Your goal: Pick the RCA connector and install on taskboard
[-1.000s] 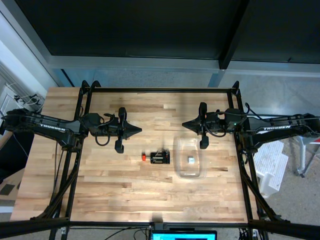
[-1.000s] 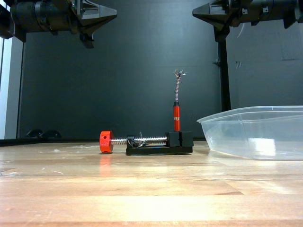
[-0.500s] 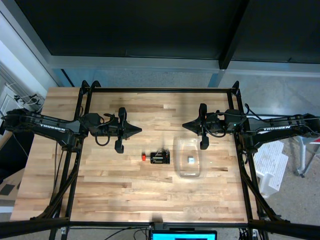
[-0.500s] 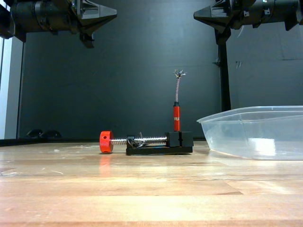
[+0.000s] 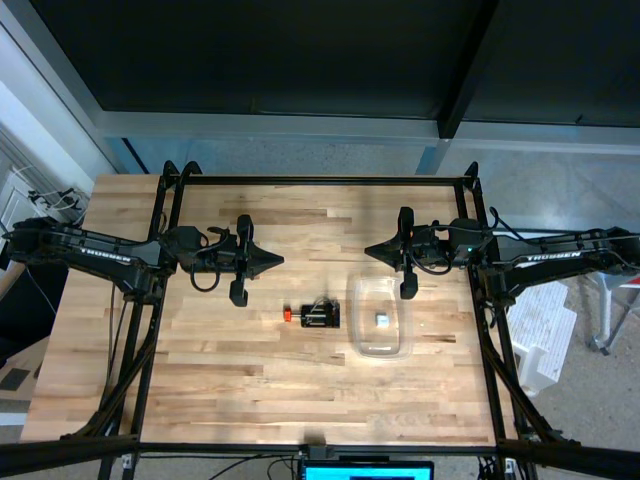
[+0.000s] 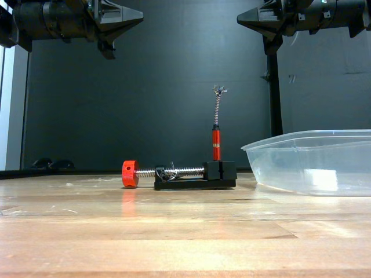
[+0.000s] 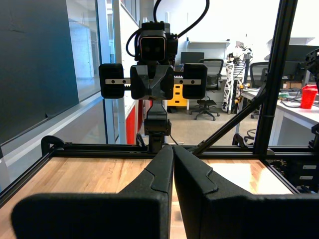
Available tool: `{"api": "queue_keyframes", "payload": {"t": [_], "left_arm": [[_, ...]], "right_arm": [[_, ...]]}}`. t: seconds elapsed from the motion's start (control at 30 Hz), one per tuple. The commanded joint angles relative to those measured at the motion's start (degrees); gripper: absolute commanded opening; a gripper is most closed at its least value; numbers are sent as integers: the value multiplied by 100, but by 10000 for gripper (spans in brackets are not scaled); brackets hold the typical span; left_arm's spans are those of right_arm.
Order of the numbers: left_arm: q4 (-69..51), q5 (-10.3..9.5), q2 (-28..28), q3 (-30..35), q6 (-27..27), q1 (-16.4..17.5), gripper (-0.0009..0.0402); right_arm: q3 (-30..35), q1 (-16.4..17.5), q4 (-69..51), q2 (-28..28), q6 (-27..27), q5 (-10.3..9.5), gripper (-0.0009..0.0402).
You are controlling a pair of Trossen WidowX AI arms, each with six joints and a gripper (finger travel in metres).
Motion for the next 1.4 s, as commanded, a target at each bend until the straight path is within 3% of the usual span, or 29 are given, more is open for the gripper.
{"api": "queue_keyframes", "payload": {"t": [0.03, 1.4], "left_arm": [[2, 2, 2, 2, 2, 2, 0], [2, 2, 2, 2, 2, 0, 0]], "right_arm": [[4, 0, -2, 4, -2, 2, 0], [4, 0, -216, 7, -2, 2, 0]]}}
